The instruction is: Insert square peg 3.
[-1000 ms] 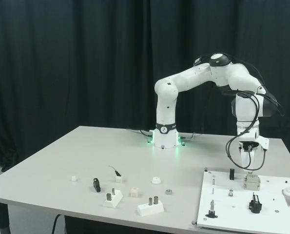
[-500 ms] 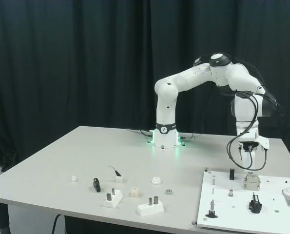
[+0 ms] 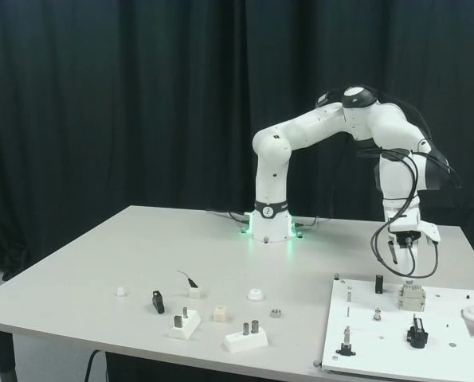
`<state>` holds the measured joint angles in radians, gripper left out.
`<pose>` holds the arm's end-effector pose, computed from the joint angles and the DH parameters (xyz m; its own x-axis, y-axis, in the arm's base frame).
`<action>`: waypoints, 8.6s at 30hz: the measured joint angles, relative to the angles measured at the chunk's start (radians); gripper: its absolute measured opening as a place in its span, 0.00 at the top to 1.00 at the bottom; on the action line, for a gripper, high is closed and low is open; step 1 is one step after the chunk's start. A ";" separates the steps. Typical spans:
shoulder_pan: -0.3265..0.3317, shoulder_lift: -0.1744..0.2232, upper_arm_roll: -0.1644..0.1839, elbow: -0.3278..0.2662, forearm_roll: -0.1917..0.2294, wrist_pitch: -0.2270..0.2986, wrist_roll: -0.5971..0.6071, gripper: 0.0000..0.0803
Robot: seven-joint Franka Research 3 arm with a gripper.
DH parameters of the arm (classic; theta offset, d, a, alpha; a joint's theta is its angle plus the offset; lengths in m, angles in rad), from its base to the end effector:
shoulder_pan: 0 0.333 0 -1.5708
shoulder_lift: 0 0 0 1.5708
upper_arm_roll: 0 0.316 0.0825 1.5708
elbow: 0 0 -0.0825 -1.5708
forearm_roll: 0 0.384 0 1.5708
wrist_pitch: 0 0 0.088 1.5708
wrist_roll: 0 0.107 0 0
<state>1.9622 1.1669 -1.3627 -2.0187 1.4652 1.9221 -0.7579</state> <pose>0.4152 0.4151 0.2273 0.7440 0.6575 0.1187 0.6682 -0.7327 -0.1295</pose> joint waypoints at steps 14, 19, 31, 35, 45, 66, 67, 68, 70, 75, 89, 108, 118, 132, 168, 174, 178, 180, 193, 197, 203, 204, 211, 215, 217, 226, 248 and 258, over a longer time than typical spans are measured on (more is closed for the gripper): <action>0.000 -0.002 -0.001 -0.012 0.020 -0.001 -0.046 0.86; 0.000 -0.002 -0.003 -0.017 0.027 -0.001 -0.035 0.86; 0.005 -0.002 -0.004 -0.025 0.036 0.009 0.061 0.86; 0.010 -0.002 -0.003 -0.028 0.036 0.018 0.092 0.86; 0.024 -0.002 0.003 -0.030 0.040 0.049 0.131 0.86; 0.047 -0.002 0.008 -0.040 0.042 0.090 0.224 0.86; 0.047 -0.002 0.008 -0.041 0.042 0.091 0.227 0.86; 0.047 -0.002 0.008 -0.041 0.042 0.091 0.230 0.86; 0.048 -0.002 0.008 -0.042 0.042 0.092 0.238 0.86; 0.048 -0.002 0.008 -0.042 0.042 0.093 0.243 0.86; 0.050 -0.002 0.008 -0.045 0.055 0.091 0.124 0.86; 0.042 -0.013 0.005 -0.074 0.108 0.076 -0.049 0.86; 0.022 -0.015 0.001 -0.080 0.140 0.041 -0.112 0.86; 0.006 -0.015 -0.003 -0.091 0.189 -0.007 -0.161 0.86; 0.013 -0.014 0.000 -0.093 0.206 0.000 -0.156 0.86; 0.015 -0.014 0.000 -0.095 0.207 0.000 -0.155 0.86; 0.015 -0.014 0.000 -0.095 0.207 0.000 -0.155 0.86; 0.015 -0.014 -0.001 -0.095 0.207 0.000 -0.155 0.86; 0.015 -0.014 -0.001 -0.097 0.206 0.000 -0.212 0.86; 0.014 -0.014 -0.002 -0.098 0.206 -0.002 -0.239 0.86; 0.013 -0.014 -0.004 -0.099 0.206 -0.007 -0.276 0.86; 0.013 -0.014 -0.004 -0.099 0.206 -0.008 -0.282 0.86; 0.010 -0.014 -0.005 -0.099 0.206 -0.014 -0.308 0.86; 0.009 -0.014 -0.005 -0.100 0.206 -0.016 -0.308 0.86; 0.009 -0.014 -0.006 -0.100 0.206 -0.016 -0.302 0.86; 0.008 -0.014 -0.006 -0.100 0.207 -0.015 -0.251 0.86; 0.009 -0.014 0.012 -0.094 0.233 0.000 -0.251 0.86; 0.009 -0.014 0.012 -0.095 0.233 0.004 -0.251 0.86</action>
<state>1.9710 1.1533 -1.3505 -2.1135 1.6978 1.9265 -1.0086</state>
